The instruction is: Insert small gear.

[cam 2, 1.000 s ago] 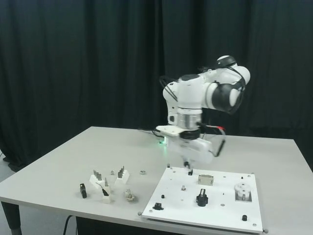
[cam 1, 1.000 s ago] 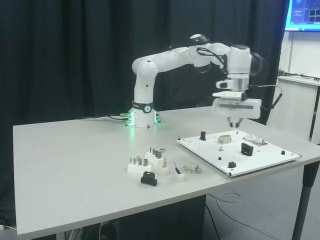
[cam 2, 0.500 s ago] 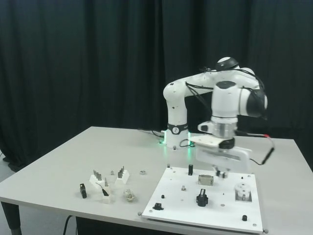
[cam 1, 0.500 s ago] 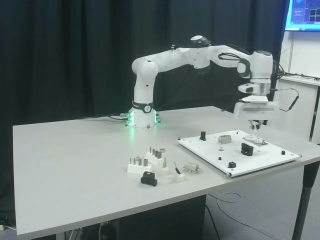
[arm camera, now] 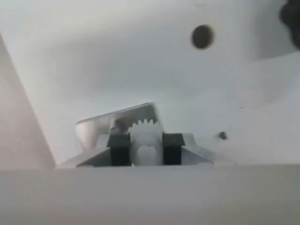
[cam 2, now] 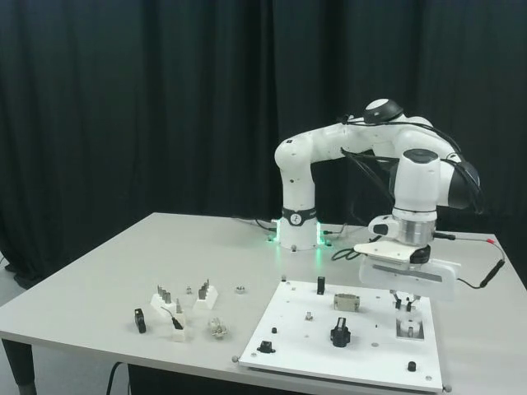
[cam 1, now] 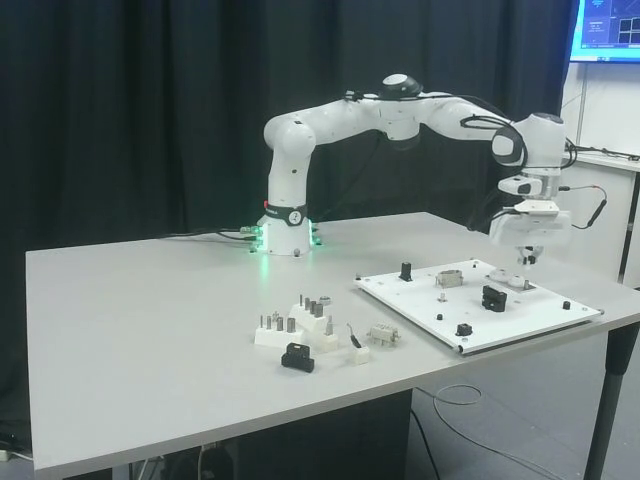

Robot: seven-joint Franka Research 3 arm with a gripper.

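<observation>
On the grey counter [cam 1: 150,300], left to right, lie white blocks of small parts [cam 1: 295,325], then the white assembly board [cam 1: 520,325]. Over its gear mount [cam 2: 411,322] hangs the gripper [arm camera: 146,143], closed on the small white toothed gear [arm camera: 146,140]. I would centre the bore over the shaft, descend straight, and release only once seated.

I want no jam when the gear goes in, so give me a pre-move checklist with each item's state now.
1. Small gear held between the gripper fingers: ok.
2. Gear held with teeth clear of the pads: ok.
3. Gripper over the white gear fixture on the white board: ok.
4. Gear bore lined up with a peg: cannot tell.
5. Gear seated yet: not ok.
6. Nothing lying on the fixture: cannot tell.
</observation>
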